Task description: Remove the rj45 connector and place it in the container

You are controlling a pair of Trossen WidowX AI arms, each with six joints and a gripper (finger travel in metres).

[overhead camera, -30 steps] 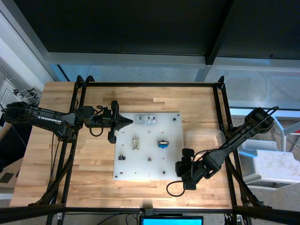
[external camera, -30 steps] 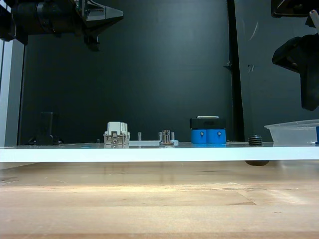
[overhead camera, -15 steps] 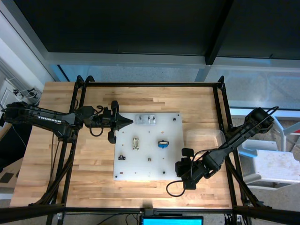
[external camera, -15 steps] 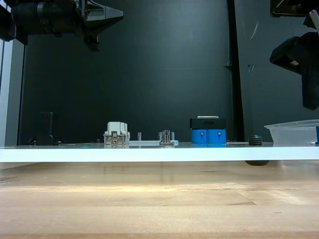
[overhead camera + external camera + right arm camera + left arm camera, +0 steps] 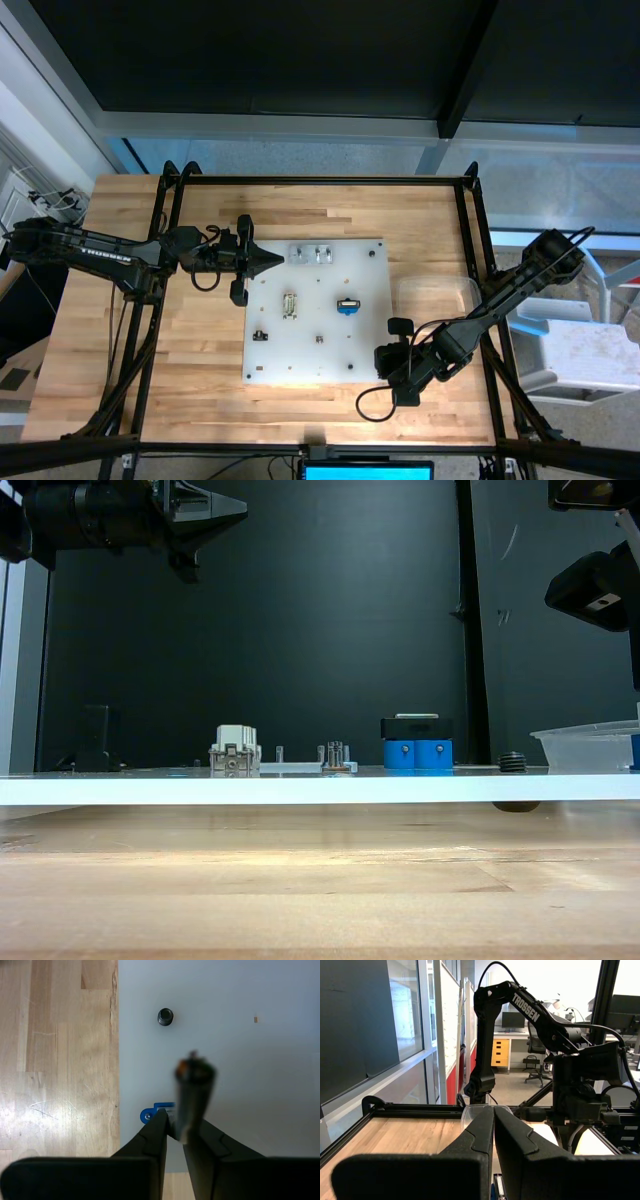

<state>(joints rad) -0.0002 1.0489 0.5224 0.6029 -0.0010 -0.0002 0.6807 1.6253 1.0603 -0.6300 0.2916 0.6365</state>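
Two tools, both clamped. Right tool (image 5: 177,1125): gripping the rj45 connector (image 5: 191,1085), held up over the near-right corner of the white board (image 5: 300,362), close to the black knob (image 5: 165,1016). Left tool (image 5: 493,1116): pinched fully shut, near the board's far-left corner, high above the surface (image 5: 200,390). Container (image 5: 436,282): clear tub on the surface, just beside the board's right edge, apart from the connector.

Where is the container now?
High view: the container sits right of the board; the right pincer is above its near right corner, the left pincer above its far left.
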